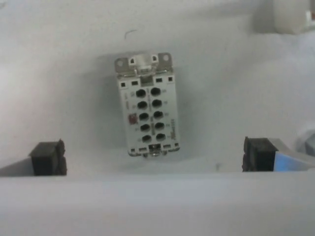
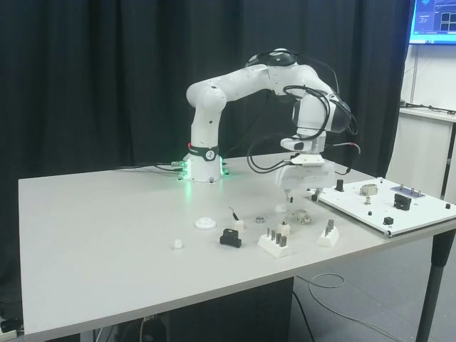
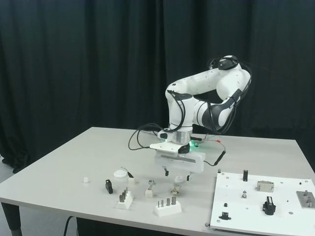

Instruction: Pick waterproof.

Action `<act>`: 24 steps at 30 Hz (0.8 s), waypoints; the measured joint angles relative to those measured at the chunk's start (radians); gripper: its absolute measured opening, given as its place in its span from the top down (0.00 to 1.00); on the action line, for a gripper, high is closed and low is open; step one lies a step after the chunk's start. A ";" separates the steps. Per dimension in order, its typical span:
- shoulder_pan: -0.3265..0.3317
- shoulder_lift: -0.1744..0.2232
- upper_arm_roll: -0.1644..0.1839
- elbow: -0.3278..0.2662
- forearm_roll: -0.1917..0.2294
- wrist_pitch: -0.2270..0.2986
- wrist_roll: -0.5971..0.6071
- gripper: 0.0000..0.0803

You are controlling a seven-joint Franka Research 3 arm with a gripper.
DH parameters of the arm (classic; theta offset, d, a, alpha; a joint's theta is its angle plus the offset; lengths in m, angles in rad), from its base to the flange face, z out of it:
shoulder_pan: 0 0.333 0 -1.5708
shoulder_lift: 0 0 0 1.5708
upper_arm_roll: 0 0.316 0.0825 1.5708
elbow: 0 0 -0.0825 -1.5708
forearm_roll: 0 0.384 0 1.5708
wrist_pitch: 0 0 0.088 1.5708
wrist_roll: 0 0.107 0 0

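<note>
Tiny markings beside the holes on the waterproof connector (image 1: 147, 112), too small to read, screen (image 2: 434, 20) in the room's corner with illegible lines

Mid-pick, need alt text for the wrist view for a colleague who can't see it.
A white rectangular connector with two columns of dark round sockets lies on the grey table, centred between the hand's two black fingertips. The fingertips stand wide apart, clear of the connector on both sides.

The grey table (image 2: 107, 221) bears a white board (image 2: 385, 206) and small parts (image 2: 274, 239).
</note>
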 joint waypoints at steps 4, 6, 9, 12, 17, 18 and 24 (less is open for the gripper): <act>-0.002 0.000 0.008 -0.007 0.024 0.001 -0.044 0.00; -0.005 0.000 0.013 -0.011 0.038 0.001 -0.059 0.00; -0.010 0.001 0.020 -0.013 0.053 0.001 -0.079 0.00; -0.018 0.001 0.028 -0.013 0.068 0.002 -0.087 0.00; -0.031 0.002 0.041 -0.013 0.093 0.005 -0.100 0.00; -0.034 0.002 0.044 -0.013 0.098 0.007 -0.103 0.00; -0.049 0.003 0.064 -0.013 0.123 0.019 -0.115 0.00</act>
